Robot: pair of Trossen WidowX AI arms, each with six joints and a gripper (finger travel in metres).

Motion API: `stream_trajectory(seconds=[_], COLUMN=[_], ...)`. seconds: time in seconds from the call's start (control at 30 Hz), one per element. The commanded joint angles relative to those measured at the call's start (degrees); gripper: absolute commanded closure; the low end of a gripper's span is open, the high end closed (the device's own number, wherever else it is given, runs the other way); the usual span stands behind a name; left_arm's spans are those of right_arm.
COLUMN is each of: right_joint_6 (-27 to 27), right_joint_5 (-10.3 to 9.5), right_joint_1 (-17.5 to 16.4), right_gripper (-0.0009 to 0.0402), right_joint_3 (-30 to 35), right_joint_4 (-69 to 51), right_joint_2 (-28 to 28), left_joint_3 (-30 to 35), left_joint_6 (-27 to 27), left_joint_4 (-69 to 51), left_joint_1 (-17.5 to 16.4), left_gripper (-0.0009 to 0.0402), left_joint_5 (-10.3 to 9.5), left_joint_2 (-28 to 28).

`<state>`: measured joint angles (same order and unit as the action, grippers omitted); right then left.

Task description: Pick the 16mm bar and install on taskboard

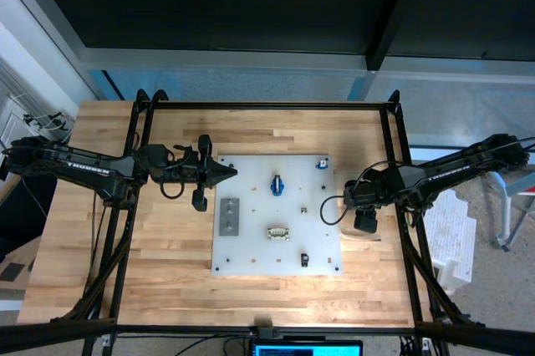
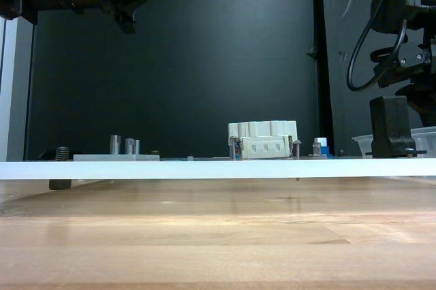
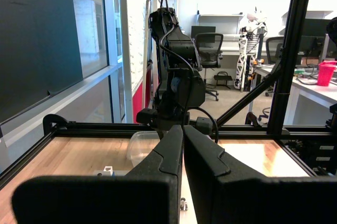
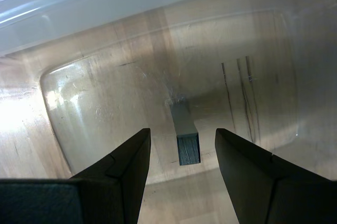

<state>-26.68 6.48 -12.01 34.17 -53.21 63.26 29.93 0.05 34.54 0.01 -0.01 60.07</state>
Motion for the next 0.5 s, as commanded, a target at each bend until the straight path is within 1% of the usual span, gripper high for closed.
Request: stream_trajectory(seconds=[0.03, 0.2, 0.5], right_joint_6=[0.07, 0.04, -0.02], right_joint_5=[0.07, 0.15, 0.13], right_joint_1=[-0.04, -0.04, -0.13], right_gripper=[0.0224, 0.0229, 0.0282], right_joint_3=[0.02, 0.02, -0.09], right_joint_4=[0.07, 0.50, 0.57], right_joint_2=[0.00, 0.00, 0.00], left_joint_3=[0.02, 0.02, 0.02], left_joint_6=[0.00, 0.00, 0.00], left_joint_4=[0.00, 0.00, 0.00], left_joint_1=[-0.02, -0.02, -0.02], left_gripper=[0.0393, 0.0393, 0.0393], left_joint_5=[0.00, 0.00, 0.00], left_joint_2=[0.02, 0.02, 0.02])
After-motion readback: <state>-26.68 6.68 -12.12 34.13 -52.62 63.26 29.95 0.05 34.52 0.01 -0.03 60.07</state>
